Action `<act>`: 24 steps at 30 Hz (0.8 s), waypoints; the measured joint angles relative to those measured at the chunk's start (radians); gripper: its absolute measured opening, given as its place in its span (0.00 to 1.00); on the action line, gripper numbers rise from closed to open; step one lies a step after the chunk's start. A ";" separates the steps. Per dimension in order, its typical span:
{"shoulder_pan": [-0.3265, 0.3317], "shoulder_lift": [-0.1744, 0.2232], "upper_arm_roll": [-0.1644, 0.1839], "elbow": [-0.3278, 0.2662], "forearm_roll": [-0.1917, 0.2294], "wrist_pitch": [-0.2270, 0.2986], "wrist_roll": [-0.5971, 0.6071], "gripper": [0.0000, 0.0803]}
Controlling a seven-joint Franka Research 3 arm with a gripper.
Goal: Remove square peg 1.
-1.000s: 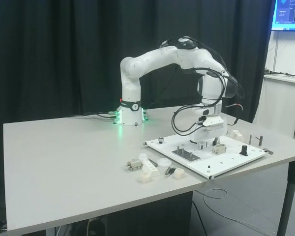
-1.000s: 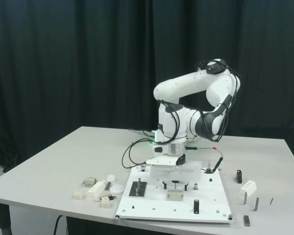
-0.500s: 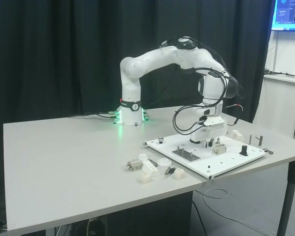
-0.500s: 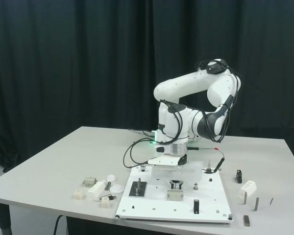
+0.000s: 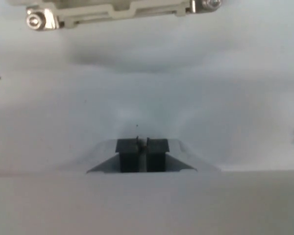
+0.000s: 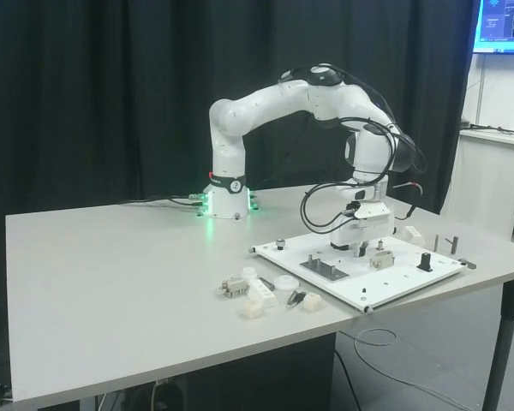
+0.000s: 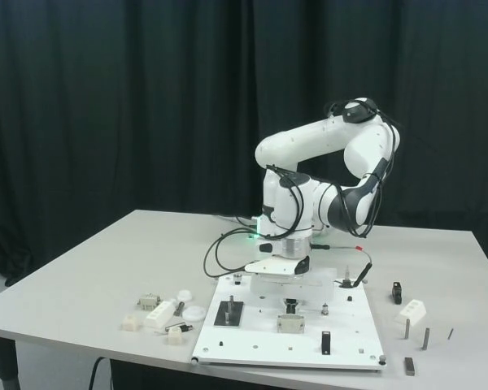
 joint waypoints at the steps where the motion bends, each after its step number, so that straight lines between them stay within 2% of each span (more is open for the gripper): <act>1: 0.000 0.000 0.000 0.000 0.000 0.000 0.000 0.04; 13: 0.005 0.004 -0.011 0.000 -0.011 -0.006 0.000 0.04; 19: 0.012 0.016 -0.038 -0.001 -0.031 -0.031 0.000 0.04; 24: 0.023 0.020 -0.080 -0.003 -0.059 -0.081 0.002 0.04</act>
